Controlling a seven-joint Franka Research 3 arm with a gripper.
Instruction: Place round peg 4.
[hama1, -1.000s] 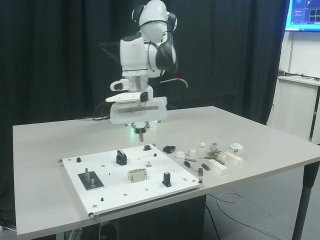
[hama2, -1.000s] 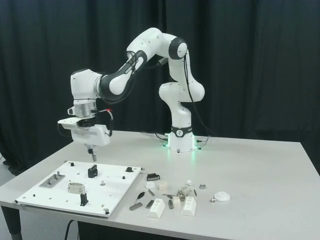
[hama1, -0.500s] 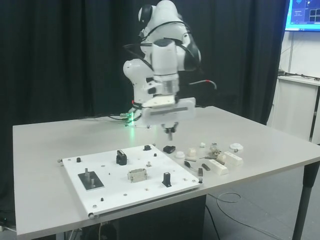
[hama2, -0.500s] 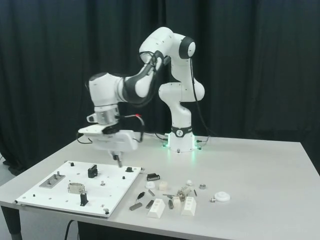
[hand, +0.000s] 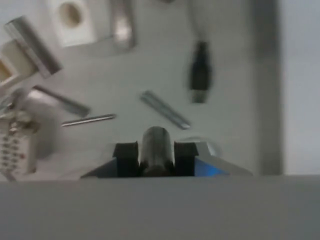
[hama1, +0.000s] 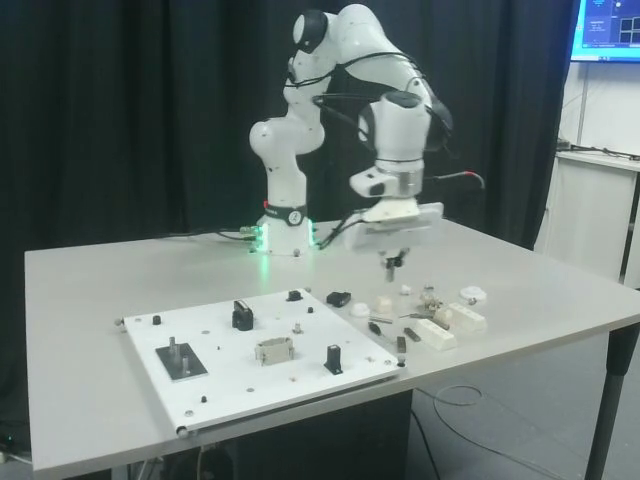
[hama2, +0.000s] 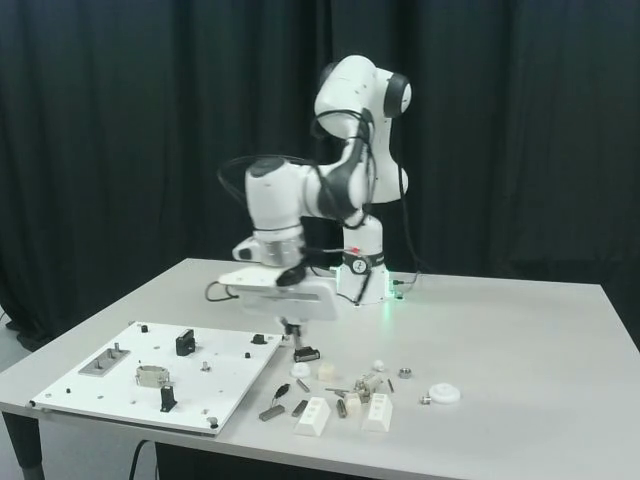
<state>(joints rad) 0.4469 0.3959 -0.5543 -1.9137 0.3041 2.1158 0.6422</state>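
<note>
My gripper (hand: 156, 159) is shut on a grey metal round peg (hand: 156, 145), which stands upright between the black pads (hand: 125, 157). In the first room view the gripper (hama1: 392, 265) hangs above the loose parts (hama1: 420, 315) to the right of the white board (hama1: 215, 385). The second room view shows the gripper (hama2: 293, 335) just past the white board (hama2: 100, 395), above a black connector (hama2: 306, 354). Below the fingers the wrist view shows a black plug (hand: 200, 72), a grey peg (hand: 165, 110) and a thin rod (hand: 88, 120) lying on the table.
The board carries a black block (hama1: 242, 316), a grey plate with pins (hama1: 181, 360) and a metal socket (hama1: 273, 350). White blocks (hama1: 450, 325) and a white disc (hama2: 443, 394) lie among the loose parts. The arm's base (hama1: 285, 225) glows green behind.
The arm has swung from above the board's back edge across to the loose parts beside the board. The peg stayed in the gripper.
</note>
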